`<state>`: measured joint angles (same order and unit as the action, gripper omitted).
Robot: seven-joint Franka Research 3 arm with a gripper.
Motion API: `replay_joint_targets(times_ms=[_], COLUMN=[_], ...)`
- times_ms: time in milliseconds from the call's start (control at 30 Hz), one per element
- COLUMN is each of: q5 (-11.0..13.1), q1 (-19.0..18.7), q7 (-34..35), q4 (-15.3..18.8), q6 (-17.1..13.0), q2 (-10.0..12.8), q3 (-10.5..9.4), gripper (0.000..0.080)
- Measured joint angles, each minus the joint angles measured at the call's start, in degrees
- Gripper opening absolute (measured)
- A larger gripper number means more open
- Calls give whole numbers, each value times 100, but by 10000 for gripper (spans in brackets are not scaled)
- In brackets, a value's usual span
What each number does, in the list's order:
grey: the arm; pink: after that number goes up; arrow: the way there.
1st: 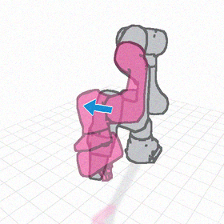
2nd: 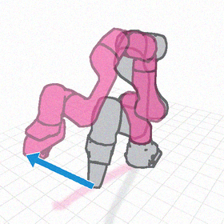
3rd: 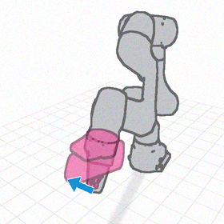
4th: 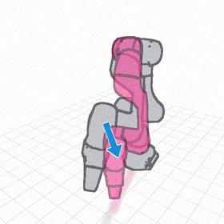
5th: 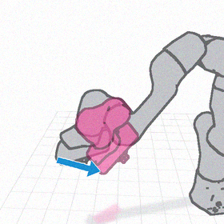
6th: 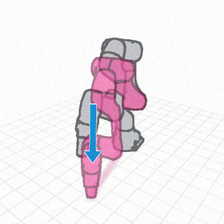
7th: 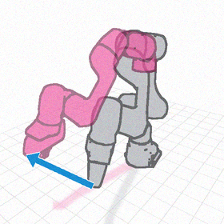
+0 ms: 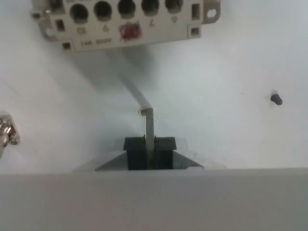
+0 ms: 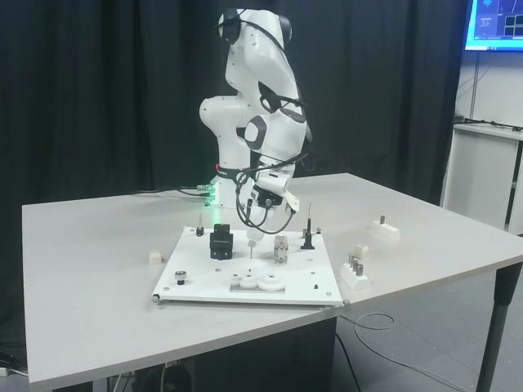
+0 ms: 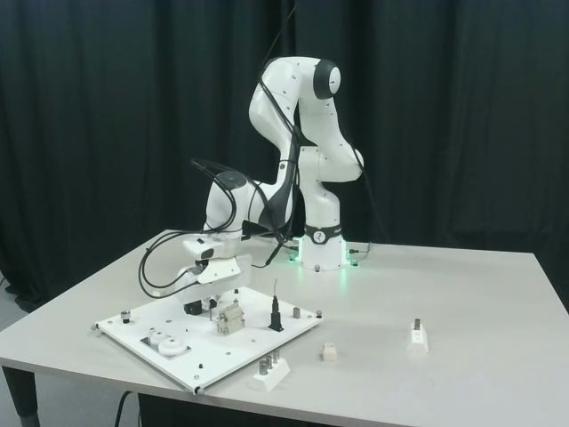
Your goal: Insert square peg 1.
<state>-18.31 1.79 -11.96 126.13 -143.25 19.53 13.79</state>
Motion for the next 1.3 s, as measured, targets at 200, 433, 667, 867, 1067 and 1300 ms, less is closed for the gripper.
replay_joint_targets(times_ms=[200,433,667,867,1067,1300], q5=[0,0,0,0,0,0], q1=[0,0,0,0,0,0], q7=[3,23,32,33,35,36], q4=[0,0,0,0,1,2], q6=[-3,-3,0,2,7,8], q2=[0,-1,-2,-2,-2,-2], q3=[2,3,3,3,3,3], gripper=[31,31,31,31,31,31])
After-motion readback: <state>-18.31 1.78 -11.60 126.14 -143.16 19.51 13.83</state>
